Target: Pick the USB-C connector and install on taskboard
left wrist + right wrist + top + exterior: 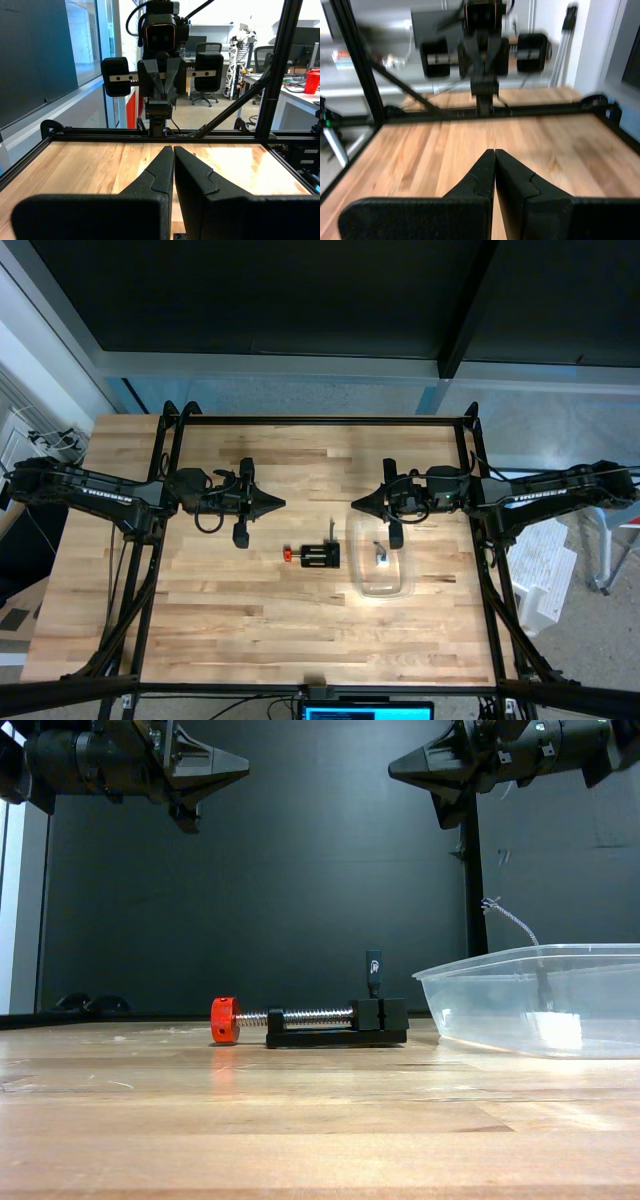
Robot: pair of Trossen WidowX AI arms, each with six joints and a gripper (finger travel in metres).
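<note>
Up high over the table, the left gripper (245,762) and right gripper (392,765) point at each other, tips pinched together, and the low view's top edge slices off both arms behind them. The clear tray (480,1005) runs off that view's right edge. From above, the USB-C connector (379,550) is just a dark sliver, its shape unreadable. Taskboard (318,556) details are too small there. The right wrist view smears the left arm (482,55).
</note>
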